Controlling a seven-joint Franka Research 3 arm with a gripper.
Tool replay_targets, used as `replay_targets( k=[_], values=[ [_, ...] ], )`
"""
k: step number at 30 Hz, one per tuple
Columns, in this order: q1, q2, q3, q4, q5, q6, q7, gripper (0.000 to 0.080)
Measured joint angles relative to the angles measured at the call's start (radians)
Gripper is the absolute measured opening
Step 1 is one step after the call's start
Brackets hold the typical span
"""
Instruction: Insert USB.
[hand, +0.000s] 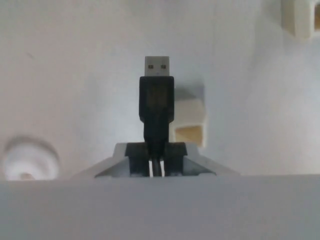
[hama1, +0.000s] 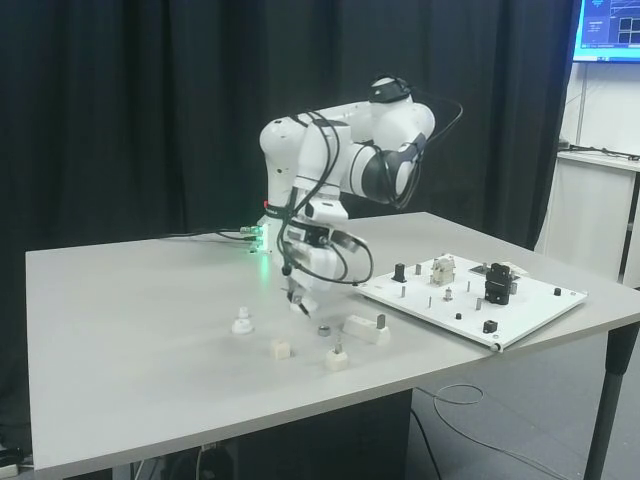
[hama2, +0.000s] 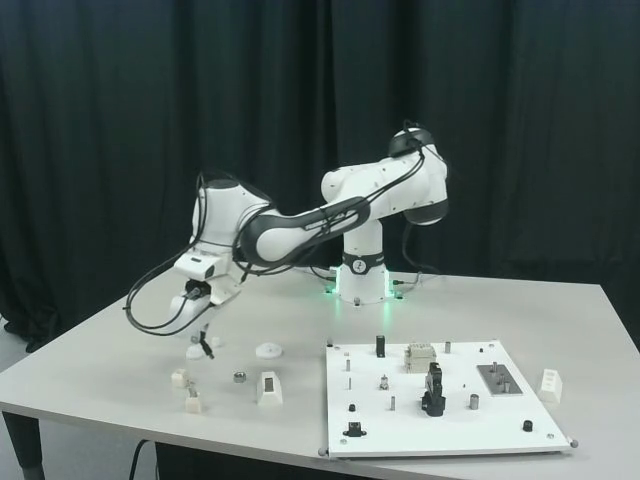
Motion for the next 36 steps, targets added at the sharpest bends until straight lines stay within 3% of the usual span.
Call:
replay_targets(
  k=[17, 36],
  values=[
    [0.235, -0.021, -0.056, -0.178, -0.017, -0.036, 0.212, 0.0058],
    [0.512, -0.054, -0.102, -0.341, -0.108, -0.043, 0.607, 0.0058]
  ],
)
